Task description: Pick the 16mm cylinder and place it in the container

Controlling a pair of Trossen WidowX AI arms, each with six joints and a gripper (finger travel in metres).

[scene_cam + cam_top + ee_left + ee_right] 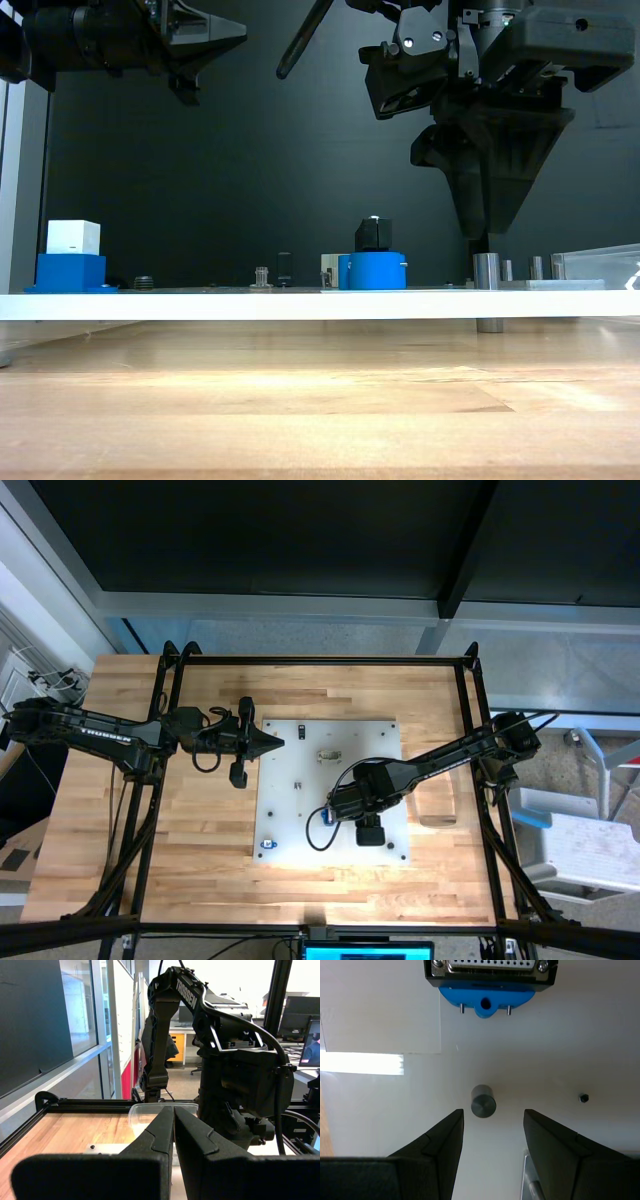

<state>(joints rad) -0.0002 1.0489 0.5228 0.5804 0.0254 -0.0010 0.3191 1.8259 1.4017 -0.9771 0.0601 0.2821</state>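
The 16mm cylinder (483,1101) is a short grey metal peg standing upright on the white board (300,780). My right gripper (492,1116) points straight down at it, open, with one finger on each side and nothing held. In the low view the right gripper (485,240) hangs just above the cylinder (486,272). The clear plastic container (436,806) lies on the wood just right of the board, and shows at the edge of the low view (600,262). My left gripper (268,742) is shut and empty, hovering at the board's left edge, high above the table (238,33).
A blue D-sub connector (485,1002) is mounted on the board beyond the cylinder. A blue block with a white cube (72,255) stands at the left, a blue round holder with a black part (377,265) mid-board. Thinner metal pegs (536,267) stand near the cylinder.
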